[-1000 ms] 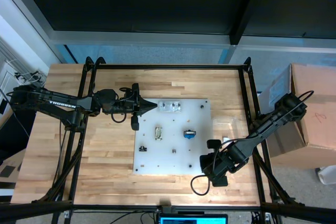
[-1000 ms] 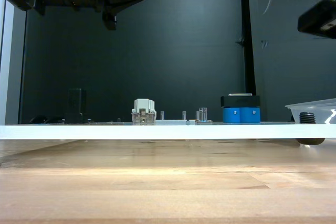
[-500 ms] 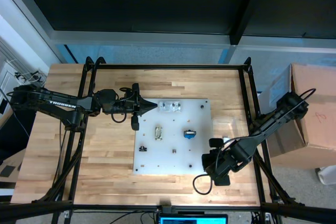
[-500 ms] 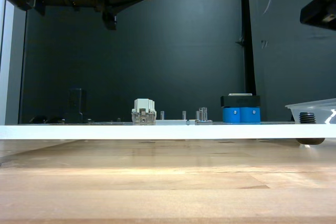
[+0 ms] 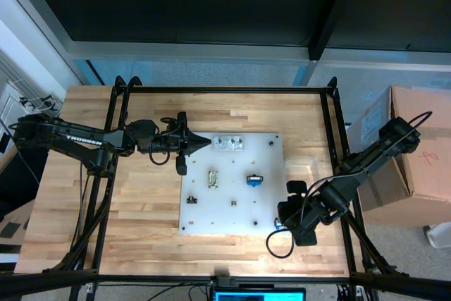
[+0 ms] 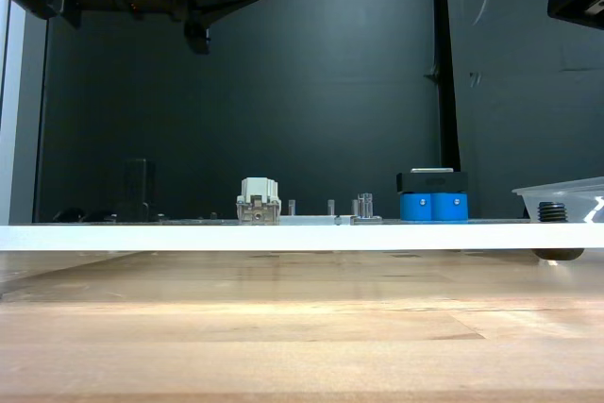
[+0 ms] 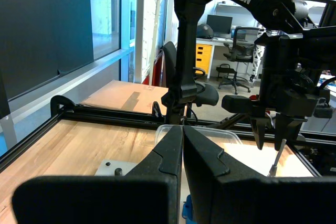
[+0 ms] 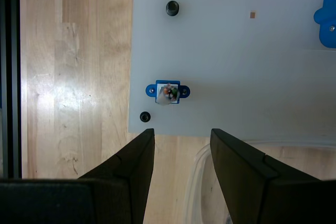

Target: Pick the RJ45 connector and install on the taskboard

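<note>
The left claw (image 5: 203, 142) is held high above the counter (image 5: 141, 202), at the far left edge of the white task board (image 5: 232, 206). Its fingers are pressed together, and nothing is gripped between them. On the board a grey-white socket (image 5: 212, 177) is seen left of a blue block (image 5: 254, 180).

The RJ45 connector (image 8: 168, 93) is found at the board's near right corner, standing in its blue seat (image 8: 184, 92). How deep it is pushed in cannot be told. A black screw head (image 8: 144, 116) is seen just beside the seat.

The right claw (image 8: 181, 130) is held above that corner, pointed down at the board. Its fingers (image 8: 134, 166) are spread wide and nothing is held. The connector lies beyond the fingertips, apart from both and untouched.

A clear plastic tray (image 6: 564, 197) is seen at the board's right edge, and a cardboard box (image 5: 416, 146) stands beyond the counter's right side.
</note>
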